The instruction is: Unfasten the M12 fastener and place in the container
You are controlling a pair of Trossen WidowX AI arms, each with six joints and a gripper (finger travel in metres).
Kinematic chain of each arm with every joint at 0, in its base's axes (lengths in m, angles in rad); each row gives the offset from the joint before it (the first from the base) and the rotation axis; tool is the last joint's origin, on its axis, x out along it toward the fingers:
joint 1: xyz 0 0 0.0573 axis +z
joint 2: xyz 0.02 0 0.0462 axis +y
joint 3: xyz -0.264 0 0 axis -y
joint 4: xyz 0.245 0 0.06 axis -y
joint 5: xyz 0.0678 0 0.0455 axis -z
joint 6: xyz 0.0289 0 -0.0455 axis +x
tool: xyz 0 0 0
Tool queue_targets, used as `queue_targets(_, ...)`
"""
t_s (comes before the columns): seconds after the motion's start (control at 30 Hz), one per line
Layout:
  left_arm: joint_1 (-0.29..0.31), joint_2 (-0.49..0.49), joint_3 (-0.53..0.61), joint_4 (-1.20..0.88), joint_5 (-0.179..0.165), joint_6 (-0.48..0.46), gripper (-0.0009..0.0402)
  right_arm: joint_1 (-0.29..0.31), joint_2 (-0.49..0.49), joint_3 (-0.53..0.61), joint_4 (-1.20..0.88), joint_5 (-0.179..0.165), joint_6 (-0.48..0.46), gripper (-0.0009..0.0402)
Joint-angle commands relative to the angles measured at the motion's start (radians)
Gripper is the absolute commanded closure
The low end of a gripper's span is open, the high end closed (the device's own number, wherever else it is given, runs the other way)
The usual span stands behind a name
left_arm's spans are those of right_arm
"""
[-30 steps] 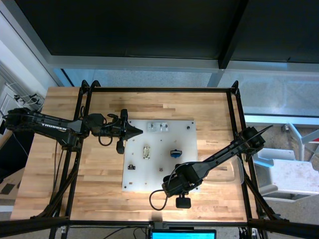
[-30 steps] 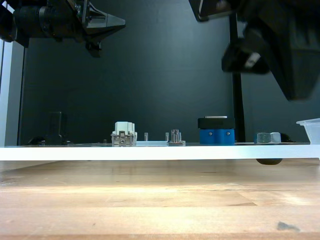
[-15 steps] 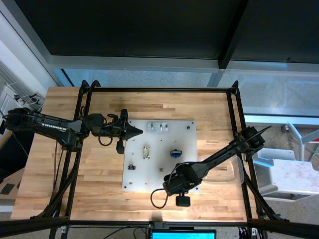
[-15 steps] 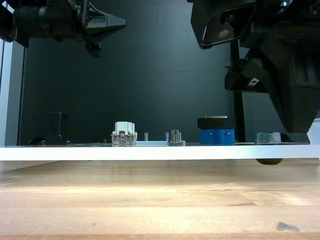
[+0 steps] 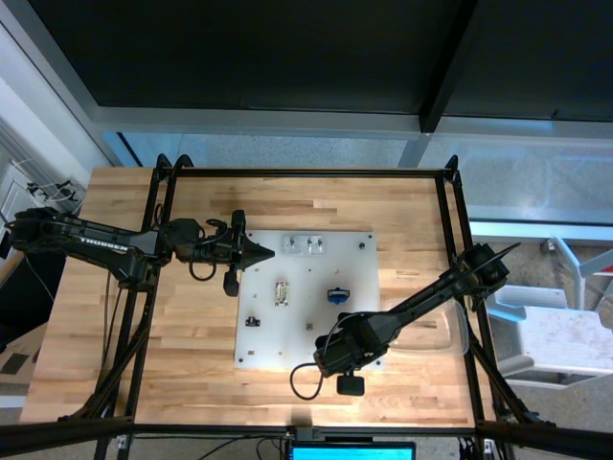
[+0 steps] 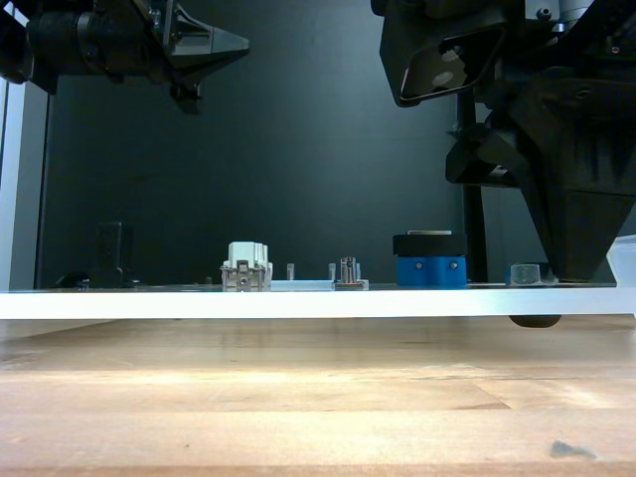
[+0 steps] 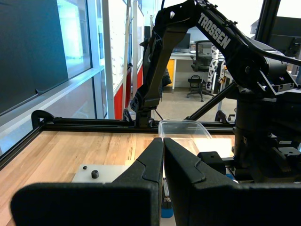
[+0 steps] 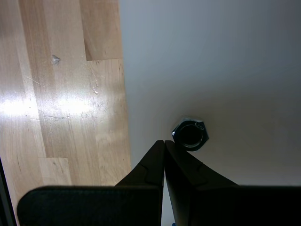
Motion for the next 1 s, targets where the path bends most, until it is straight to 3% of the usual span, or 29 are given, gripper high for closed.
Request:
queue_targets(0.03, 0.0, 0.0, 0.0, 0.0, 0.0, 0.0, 0.0393, 0.0, 0.0, 0.0, -0.003, 0.018, 0.009, 0.0393)
queue_targets(0.7, 0.0, 0.0, 0.0, 0.0, 0.0, 0.0, 0.0393, 0.0, 0.0, 0.0, -0.021, 0.045, 0.01, 0.0393)
queue_targets(0.73, 0.0, 0.0, 0.0, 0.0, 0.0, 0.0, 0.0393, 0.0, -0.001, 0.0, -0.028, 0.076, 0.008, 0.0393)
queue_targets(0.77, 0.0, 0.0, 0.0, 0.0, 0.0, 0.0, 0.0393, 0.0, -0.002, 0.001, -0.04, 0.134, 0.014, 0.0393)
queue_targets(0.83, 0.0, 0.0, 0.0, 0.0, 0.0, 0.0, 0.0393, 0.001, -0.005, 0.011, -0.085, 0.294, 0.062, 0.0393)
queue_targets(0.87, 0.0, 0.0, 0.0, 0.0, 0.0, 0.0, 0.0393, 0.003, -0.007, 0.016, -0.108, 0.357, 0.096, 0.0393)
queue_targets(0.9, 0.0, 0.0, 0.0, 0.0, 0.0, 0.0, 0.0393, 0.003, -0.007, 0.02, -0.121, 0.396, 0.118, 0.0393)
queue_targets(0.93, 0.0, 0.0, 0.0, 0.0, 0.0, 0.0, 0.0393, 0.003, -0.011, 0.024, -0.13, 0.414, 0.13, 0.0393)
queue_targets(1.0, 0.0, 0.0, 0.0, 0.0, 0.0, 0.0, 0.0393, 0.003, -0.014, 0.027, -0.132, 0.415, 0.127, 0.0393)
